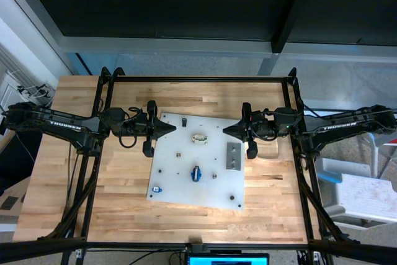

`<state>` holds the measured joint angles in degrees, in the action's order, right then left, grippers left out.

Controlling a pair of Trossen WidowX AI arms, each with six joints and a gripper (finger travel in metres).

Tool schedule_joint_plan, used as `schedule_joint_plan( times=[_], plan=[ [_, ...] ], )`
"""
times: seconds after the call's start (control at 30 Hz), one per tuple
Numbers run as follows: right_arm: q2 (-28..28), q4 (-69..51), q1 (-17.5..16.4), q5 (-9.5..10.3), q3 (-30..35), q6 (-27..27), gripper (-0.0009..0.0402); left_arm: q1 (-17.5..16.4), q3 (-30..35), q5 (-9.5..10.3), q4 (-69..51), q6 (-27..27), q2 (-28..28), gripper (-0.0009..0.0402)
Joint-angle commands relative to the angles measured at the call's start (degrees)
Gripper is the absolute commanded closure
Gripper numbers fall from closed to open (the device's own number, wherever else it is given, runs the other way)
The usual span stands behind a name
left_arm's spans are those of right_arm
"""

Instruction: Pick the 16mm cylinder and place it in the container

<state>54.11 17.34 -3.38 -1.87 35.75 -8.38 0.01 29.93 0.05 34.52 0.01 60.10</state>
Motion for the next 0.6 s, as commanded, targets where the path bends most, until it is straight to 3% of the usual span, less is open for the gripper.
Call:
schedule_joint_plan(
  times=[0.03, 0.33, 0.6],
  plan=[
    [0.02, -7.19, -0.04, -0.02, 3.56, -0.17, 0.0393, 0.00, 0.02, -0.02, 0.00, -0.02, 0.00, 0.0393],
    [1.25, -27.93, -0.37, 0.07, 14.47, -0.11, 0.0393, 0.00, 0.02, -0.02, 0.00, 0.00, 0.00, 0.0393],
    [9.90, -46.40, -1.55, 0.48, 26.62, -0.13, 0.0393, -0.02, 0.02, 0.00, 0.00, 0.00, 0.00, 0.0393]
  ],
)
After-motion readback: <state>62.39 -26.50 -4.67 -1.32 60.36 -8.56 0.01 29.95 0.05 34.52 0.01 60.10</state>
